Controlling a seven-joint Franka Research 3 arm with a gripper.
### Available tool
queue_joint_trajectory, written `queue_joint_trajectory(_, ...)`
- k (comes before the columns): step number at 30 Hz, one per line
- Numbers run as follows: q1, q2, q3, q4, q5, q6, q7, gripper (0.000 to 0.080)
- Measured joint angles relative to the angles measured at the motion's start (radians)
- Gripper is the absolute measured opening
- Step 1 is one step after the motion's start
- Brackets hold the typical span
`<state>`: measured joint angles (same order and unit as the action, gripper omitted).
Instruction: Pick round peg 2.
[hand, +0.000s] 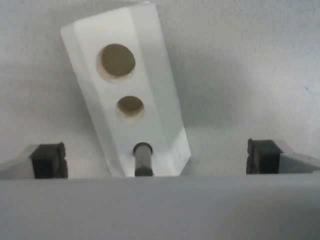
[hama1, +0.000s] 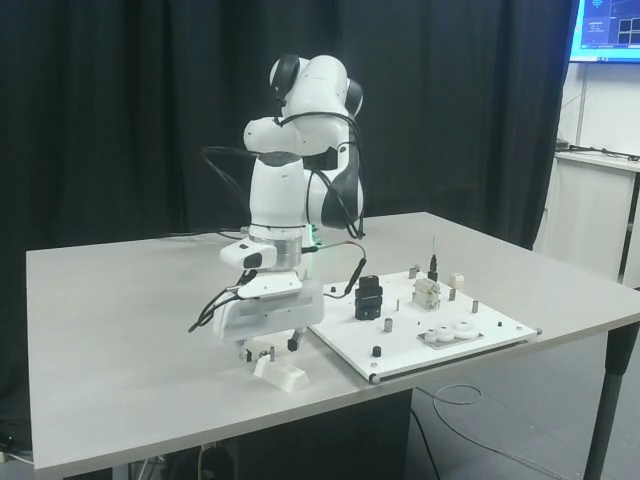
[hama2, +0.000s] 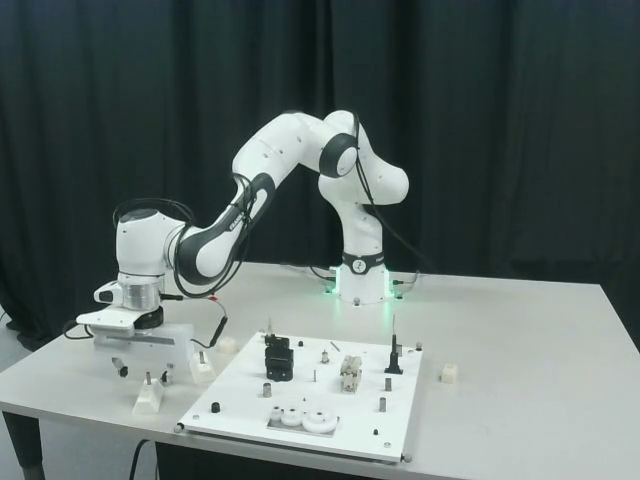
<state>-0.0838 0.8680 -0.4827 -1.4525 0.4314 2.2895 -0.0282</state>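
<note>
A small white block (hand: 150, 75) lies on the grey table, with two empty round holes and a short grey round peg (hand: 143, 159) standing upright in its third hole. My gripper (hand: 155, 158) is open and hangs just above the block. One fingertip is on each side of the peg, well apart from it and holding nothing. From the first room view the gripper (hama1: 270, 347) hovers over the block (hama1: 282, 373) near the table's front edge. The second room view shows the gripper (hama2: 146, 372) over the same block (hama2: 148, 398), left of the board.
A white assembly board (hama1: 400, 352) with several small black and grey parts lies beside the block, toward the arm's base (hama2: 361, 283). A small white cube (hama2: 448, 374) sits past the board's far side. A black cable (hama1: 215, 300) hangs from the wrist.
</note>
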Motion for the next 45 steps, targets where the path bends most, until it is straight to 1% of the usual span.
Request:
queue_joint_trajectory(13, -0.003, 0.015, 0.000, 0.012, 0.000, 0.004, -0.002, 0.0800)
queue_joint_trajectory(14, -0.003, 0.016, 0.000, 0.013, 0.000, 0.004, -0.002, 0.0695)
queue_joint_trajectory(15, -0.003, 0.017, 0.000, 0.014, 0.000, 0.004, -0.002, 0.0695)
queue_joint_trajectory(16, -0.003, 0.017, 0.000, 0.015, 0.000, 0.004, -0.002, 0.0486)
queue_joint_trajectory(21, -0.003, 0.017, 0.002, 0.019, 0.000, 0.004, -0.002, 0.0486)
queue_joint_trajectory(22, -0.003, 0.017, 0.003, 0.019, 0.000, 0.004, -0.002, 0.0297)
queue_joint_trajectory(27, -0.003, 0.017, 0.004, 0.022, 0.000, 0.004, -0.002, 0.0297)
queue_joint_trajectory(28, -0.003, 0.017, 0.004, 0.022, 0.000, 0.004, -0.002, 0.0115)
queue_joint_trajectory(32, -0.003, 0.017, 0.005, 0.022, 0.000, 0.004, -0.001, 0.0115)
queue_joint_trajectory(33, -0.003, 0.017, 0.005, 0.023, 0.000, 0.003, -0.001, 0.0076)
queue_joint_trajectory(45, -0.003, 0.017, 0.004, 0.034, -0.003, -0.011, 0.000, 0.0076)
